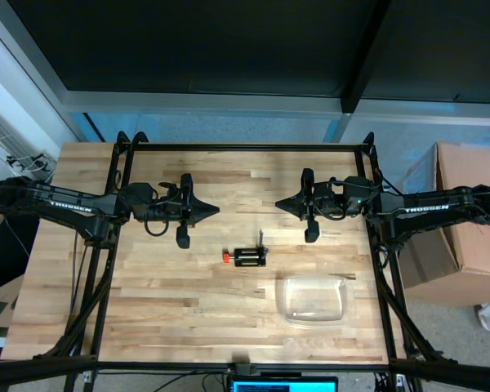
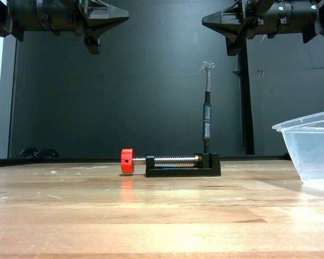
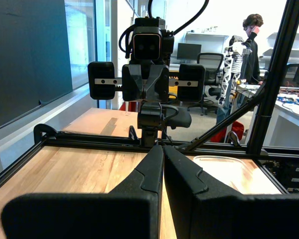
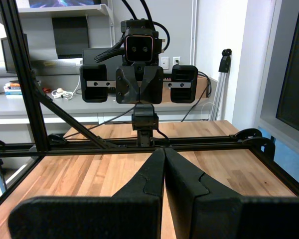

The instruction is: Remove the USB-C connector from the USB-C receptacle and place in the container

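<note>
The USB-C receptacle itself cannot be made out. In the low view the lower end of the USB-C connector (image 2: 207, 121) disappears behind the end block of the black clamp fixture (image 2: 182, 164), so how deep it sits cannot be told. The connector stands upright there, long axis vertical, with its short cable stub (image 2: 208, 73) pointing straight up to a frayed tip. The fixture's screw lies level, with its red knob (image 2: 127, 161) toward the left arm. The clear container (image 1: 314, 300) lies near the fixture, nearer the camera and to the right, not touching it; the low view cuts it off at the edge.

The fixture stands near the middle of the table (image 1: 147, 278), well away from every edge and from the black frame rails (image 1: 245, 147). The left gripper (image 1: 215, 210) and right gripper (image 1: 279, 204) hang high above the wood, beyond the fixture, tips facing each other and well apart. Each has its fingers pressed together on nothing.
</note>
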Robot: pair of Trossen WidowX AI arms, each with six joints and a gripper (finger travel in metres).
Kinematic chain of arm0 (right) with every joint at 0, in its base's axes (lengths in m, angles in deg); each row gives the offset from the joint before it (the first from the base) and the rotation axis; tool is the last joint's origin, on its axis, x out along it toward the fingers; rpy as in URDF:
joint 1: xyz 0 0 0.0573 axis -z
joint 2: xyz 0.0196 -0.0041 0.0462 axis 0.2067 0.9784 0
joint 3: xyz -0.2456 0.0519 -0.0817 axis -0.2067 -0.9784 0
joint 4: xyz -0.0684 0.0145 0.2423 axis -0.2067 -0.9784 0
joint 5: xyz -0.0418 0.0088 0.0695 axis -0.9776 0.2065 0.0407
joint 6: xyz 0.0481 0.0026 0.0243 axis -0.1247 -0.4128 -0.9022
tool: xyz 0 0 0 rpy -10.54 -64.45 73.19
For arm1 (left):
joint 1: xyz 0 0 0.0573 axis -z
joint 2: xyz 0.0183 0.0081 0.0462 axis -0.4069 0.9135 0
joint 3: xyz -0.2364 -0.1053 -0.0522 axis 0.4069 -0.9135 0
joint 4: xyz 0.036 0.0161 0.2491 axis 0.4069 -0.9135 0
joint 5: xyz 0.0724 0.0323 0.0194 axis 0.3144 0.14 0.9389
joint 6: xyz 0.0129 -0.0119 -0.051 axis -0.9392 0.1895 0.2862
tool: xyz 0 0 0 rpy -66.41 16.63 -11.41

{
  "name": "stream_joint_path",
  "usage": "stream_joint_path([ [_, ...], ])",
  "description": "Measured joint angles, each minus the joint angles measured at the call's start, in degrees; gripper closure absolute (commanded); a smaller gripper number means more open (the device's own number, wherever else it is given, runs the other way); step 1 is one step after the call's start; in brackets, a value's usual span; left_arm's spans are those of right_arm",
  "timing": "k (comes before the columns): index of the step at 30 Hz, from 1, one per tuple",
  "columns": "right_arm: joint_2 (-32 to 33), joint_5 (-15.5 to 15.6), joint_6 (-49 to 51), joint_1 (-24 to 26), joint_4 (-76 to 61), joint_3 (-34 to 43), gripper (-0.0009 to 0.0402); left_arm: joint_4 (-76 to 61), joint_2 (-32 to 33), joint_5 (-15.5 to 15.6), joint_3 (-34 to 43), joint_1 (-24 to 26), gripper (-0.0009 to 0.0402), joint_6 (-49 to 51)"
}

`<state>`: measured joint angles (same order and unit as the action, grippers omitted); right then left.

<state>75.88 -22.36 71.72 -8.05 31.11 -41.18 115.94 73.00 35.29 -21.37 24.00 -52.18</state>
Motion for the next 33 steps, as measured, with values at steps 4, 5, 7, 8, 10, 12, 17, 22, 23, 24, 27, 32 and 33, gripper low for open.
stream_joint_path([
  [4,0.0,0.0,0.0,0.0,0.0,0.0,0.0393,0.0,0.0,0.0,0.0,0.0,0.0393,0.0],
  [5,0.0,0.0,0.0,0.0,0.0,0.0,0.0393,0.0,0.0,0.0,0.0,0.0,0.0393,0.0],
  [7,0.0,0.0,0.0,0.0,0.0,0.0,0.0393,0.0,0.0,0.0,0.0,0.0,0.0393,0.0],
  [8,0.0,0.0,0.0,0.0,0.0,0.0,0.0393,0.0,0.0,0.0,0.0,0.0,0.0393,0.0],
  [10,0.0,0.0,0.0,0.0,0.0,0.0,0.0393,0.0,0.0,0.0,0.0,0.0,0.0393,0.0],
  [12,0.0,0.0,0.0,0.0,0.0,0.0,0.0393,0.0,0.0,0.0,0.0,0.0,0.0393,0.0],
  [17,0.0,0.0,-0.2,-1.4,-3.8,1.2,0.0393,0.0,0.0,0.0,0.0,0.0,0.0393,0.0],
  [22,0.7,0.0,-0.2,-3.5,-22.5,8.4,0.0393,0.0,0.0,0.0,0.0,0.0,0.0393,0.0],
  [23,1.2,-0.1,-0.2,-4.0,-26.8,10.3,0.0393,0.0,0.0,0.0,0.0,0.0,0.0393,0.0],
  [24,1.9,-0.4,-0.2,-4.7,-30.9,12.2,0.0393,0.0,0.0,0.0,0.0,0.0,0.0393,0.0],
  [27,4.7,-2.1,-0.2,-6.9,-43.0,18.3,0.0393,0.0,0.0,0.0,0.0,0.0,0.0393,0.0],
  [32,11.7,-6.8,-0.2,-11.0,-60.3,28.4,0.0393,0.0,0.0,0.0,0.0,0.0,0.0393,0.0],
  [33,13.1,-7.1,-0.5,-11.6,-62.7,30.2,0.0393,0.0,0.0,0.0,0.0,0.0,0.0393,0.0],
])
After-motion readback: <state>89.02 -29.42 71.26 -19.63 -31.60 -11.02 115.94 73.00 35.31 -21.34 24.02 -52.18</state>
